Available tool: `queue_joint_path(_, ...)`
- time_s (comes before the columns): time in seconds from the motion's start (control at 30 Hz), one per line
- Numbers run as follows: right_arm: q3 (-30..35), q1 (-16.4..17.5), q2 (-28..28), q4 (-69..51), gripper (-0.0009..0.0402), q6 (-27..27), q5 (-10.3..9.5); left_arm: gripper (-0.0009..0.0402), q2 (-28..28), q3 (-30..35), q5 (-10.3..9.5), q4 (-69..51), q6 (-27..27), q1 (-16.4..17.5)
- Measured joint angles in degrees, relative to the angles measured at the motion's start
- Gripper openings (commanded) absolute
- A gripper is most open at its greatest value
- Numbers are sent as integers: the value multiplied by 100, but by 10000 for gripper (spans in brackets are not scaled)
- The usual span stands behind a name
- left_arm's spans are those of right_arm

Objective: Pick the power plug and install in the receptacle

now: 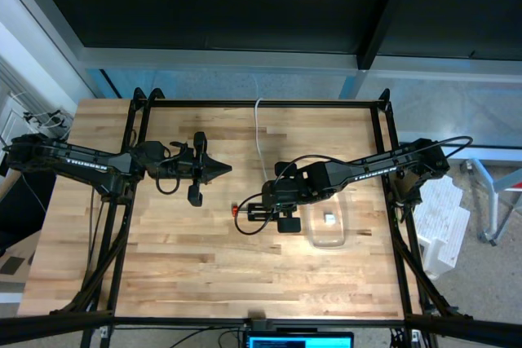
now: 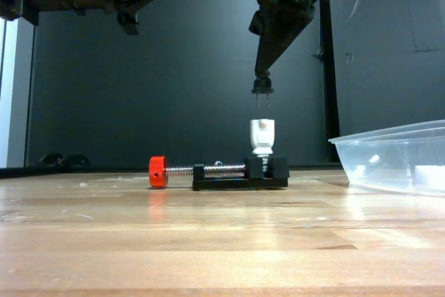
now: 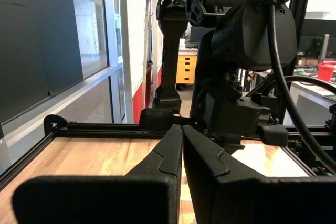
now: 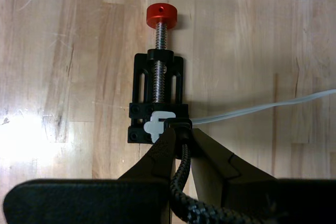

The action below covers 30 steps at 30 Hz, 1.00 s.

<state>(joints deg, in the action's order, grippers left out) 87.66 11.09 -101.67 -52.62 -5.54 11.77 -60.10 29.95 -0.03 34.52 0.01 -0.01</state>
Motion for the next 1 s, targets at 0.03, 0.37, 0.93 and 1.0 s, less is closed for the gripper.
queue_joint_path(0.03,-7,0,0,2,0,-2,0,0,0,-2,0,2,0,0)
queue_joint_path(0.37,-109,2,-2,160,0,-7,-2,0,0,-2,0,0,0,0)
queue_joint_path(0.93,-358,26,-2,411,0,-17,-87,0,0,0,0,2,0,0)
queue_joint_path(1.0,-391,26,-2,455,0,-17,-87,0,0,0,-2,0,-2,0)
